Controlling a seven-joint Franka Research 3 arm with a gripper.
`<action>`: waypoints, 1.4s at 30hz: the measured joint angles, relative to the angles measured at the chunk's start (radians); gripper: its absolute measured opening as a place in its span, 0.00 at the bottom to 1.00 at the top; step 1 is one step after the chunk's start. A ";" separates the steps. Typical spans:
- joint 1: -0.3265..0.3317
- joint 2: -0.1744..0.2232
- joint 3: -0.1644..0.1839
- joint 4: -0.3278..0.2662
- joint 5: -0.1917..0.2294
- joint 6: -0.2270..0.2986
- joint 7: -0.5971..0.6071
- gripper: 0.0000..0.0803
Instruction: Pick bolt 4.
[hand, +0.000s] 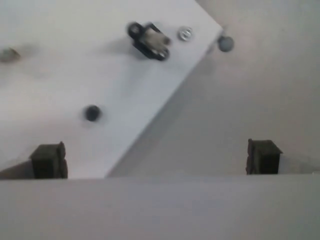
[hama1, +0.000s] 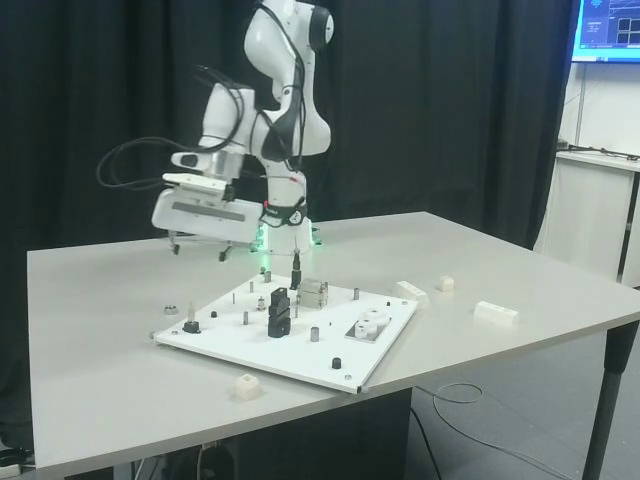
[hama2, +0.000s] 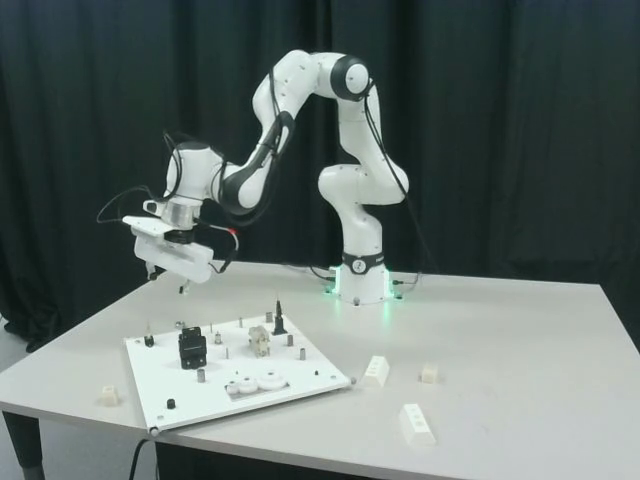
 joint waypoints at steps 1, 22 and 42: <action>-0.009 0.004 0.000 0.000 0.012 0.003 -0.023 1.00; -0.119 0.139 0.000 0.022 0.283 0.018 -0.359 1.00; -0.163 0.328 0.004 0.138 0.533 -0.064 -0.576 1.00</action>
